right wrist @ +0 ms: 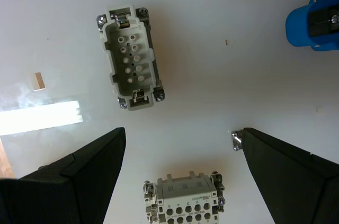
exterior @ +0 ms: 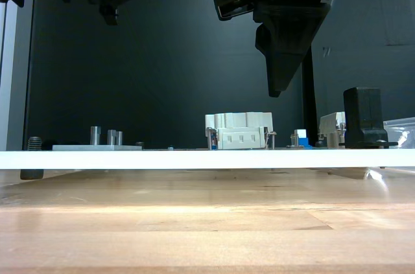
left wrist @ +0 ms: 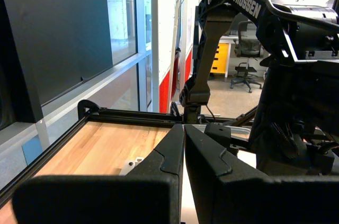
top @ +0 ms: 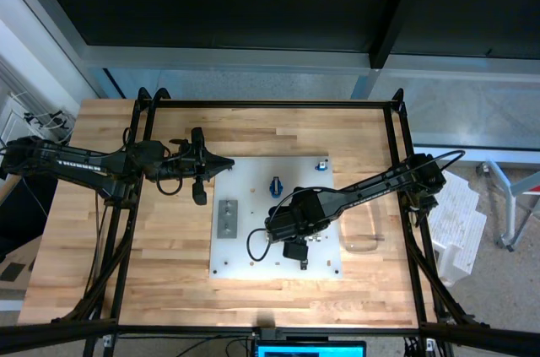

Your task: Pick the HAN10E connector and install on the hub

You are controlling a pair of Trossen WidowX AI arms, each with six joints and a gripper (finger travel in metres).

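Light wooden worktop [top: 169, 247] carried a flat white task board [top: 245, 175]. The right arm reached in over the board, and the right tool [right wrist: 183, 134] hung above it, pointing down. Its two black fingers [right wrist: 79, 176] were spread wide and held nothing. The left tool [left wrist: 184, 139] was parked raised over the worktop at the board's left edge, with its fingers pressed together and empty.

On the board's left part sat a grey metal block with posts [top: 228, 216], and a small black plastic part [exterior: 364, 118] stood on its right part. The beige-grey eared socket hub [right wrist: 130, 57] lay face-up on the board. Near it, not touching, lay the small grey-green HAN10E connector [right wrist: 183, 200], pin-dot face up, under the gap between the right tool's fingers and untouched. A blue plastic piece [right wrist: 312, 20] sat well apart from both.
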